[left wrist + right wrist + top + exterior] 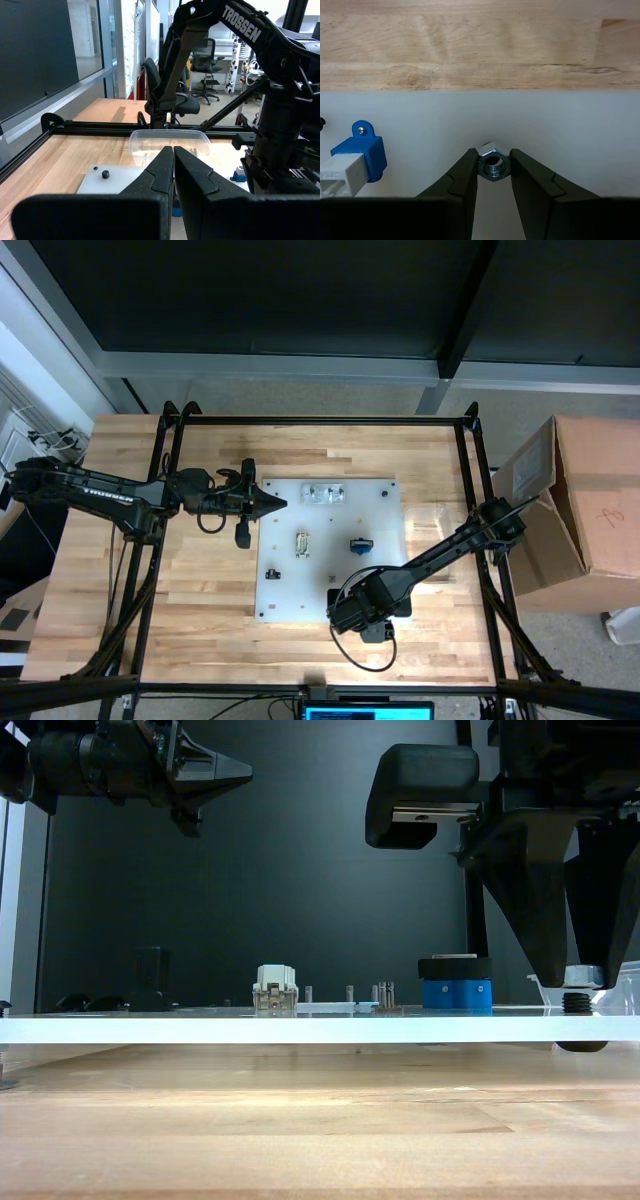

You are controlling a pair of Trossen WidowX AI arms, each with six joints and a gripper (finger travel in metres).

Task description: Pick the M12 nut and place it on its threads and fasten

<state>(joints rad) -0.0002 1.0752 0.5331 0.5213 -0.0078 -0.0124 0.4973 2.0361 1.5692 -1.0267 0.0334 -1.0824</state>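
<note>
Silver nut (493, 166) pinched by its flats in the narrow-set right gripper (578, 978), bore upright directly over the black stud (575, 1004) beneath the fingertips, presumably to align threads, seating indiscernible; left gripper (280, 503), fingers together, hangs raised well across the board (300, 580).

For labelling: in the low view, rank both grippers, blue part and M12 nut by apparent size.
Right gripper, nearest camera, over the stud at right
left gripper, high at left
blue part
M12 nut, held in right fingers
</note>
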